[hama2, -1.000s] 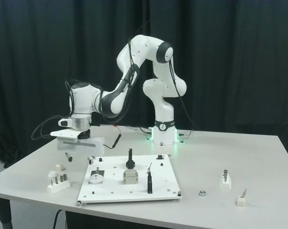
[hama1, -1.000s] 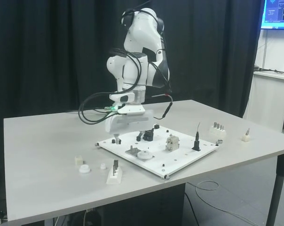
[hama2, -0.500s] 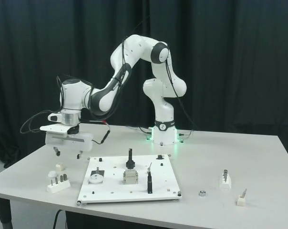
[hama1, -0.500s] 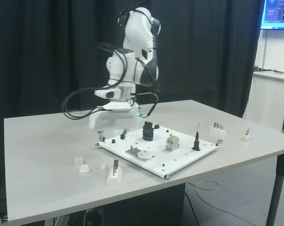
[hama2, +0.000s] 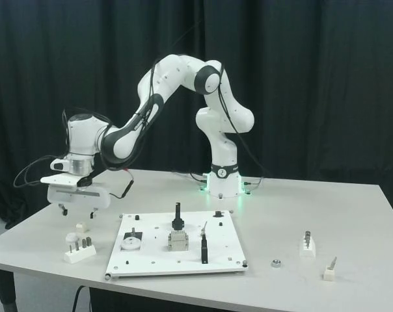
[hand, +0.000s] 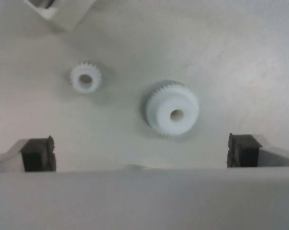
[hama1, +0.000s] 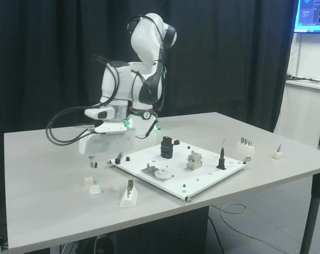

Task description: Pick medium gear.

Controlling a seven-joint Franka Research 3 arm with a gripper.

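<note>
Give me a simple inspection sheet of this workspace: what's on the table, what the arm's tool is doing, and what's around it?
Surface: grey table, bearing a white board of small fixtures.
Job's things: medium gear lies flat beside a small gear, neither touching the other.
Clutter: white blocks holding pins; a nut; two small holders near the far edge.
Grippers: tool hovers above the gears, fingers open, holding nothing.
Cables: black cable loops from the wrist.
Surroundings: black curtain; a screen.

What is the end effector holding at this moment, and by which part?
Nothing. The end effector is open, its fingertips wide apart above the table, with the medium gear lying untouched between and beyond them, beside a smaller gear.
</note>
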